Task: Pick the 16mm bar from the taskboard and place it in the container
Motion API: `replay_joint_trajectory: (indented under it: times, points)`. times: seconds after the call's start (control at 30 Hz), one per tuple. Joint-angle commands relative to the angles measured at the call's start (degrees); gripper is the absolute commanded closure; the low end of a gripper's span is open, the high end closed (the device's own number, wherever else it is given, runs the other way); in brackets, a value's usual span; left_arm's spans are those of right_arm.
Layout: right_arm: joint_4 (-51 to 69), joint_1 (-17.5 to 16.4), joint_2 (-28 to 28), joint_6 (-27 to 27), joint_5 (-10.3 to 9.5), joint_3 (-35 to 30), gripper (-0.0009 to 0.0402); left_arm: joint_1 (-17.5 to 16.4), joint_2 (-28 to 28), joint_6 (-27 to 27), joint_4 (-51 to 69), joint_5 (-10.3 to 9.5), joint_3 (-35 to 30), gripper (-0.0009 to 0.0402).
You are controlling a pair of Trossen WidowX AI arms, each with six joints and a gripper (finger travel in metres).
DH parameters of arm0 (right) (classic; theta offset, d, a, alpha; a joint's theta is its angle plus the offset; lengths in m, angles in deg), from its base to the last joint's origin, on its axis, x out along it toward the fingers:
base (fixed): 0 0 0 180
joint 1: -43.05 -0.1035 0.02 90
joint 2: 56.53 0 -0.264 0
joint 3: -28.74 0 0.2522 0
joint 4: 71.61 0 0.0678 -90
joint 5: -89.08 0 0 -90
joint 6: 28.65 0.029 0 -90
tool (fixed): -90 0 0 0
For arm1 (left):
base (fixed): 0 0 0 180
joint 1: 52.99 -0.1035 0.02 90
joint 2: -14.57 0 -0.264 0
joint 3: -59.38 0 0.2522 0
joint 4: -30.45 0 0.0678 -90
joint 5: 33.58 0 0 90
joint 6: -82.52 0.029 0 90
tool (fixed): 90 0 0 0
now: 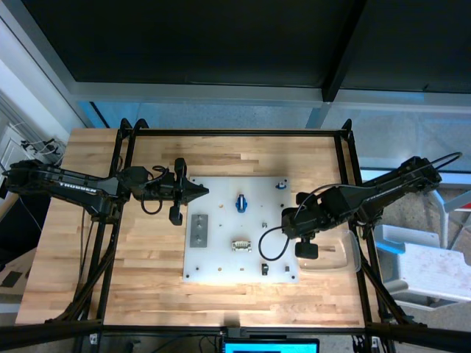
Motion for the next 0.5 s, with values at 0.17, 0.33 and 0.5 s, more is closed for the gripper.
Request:
replay_joint_trajectory:
  times: [0.17, 0.33, 0.5]
  points:
    - [0.02, -2.29, 2.01, 2.25, -0.02, -0.98, 0.0393, 0.0, 0.02, 0.0, 0.0, 0.0, -0.02, 0.0393]
    - [0.9, -4.17, 4.66, 2.82, -0.2, -3.41, 0.0393, -0.02, 0.02, 0.0, 0.0, 0.0, -0.02, 0.0393]
    - [0.83, -5.44, 6.71, 4.5, -2.54, -3.93, 0.0393, 0.0, 0.02, 0.0, 0.0, 0.0, -0.02, 0.0393]
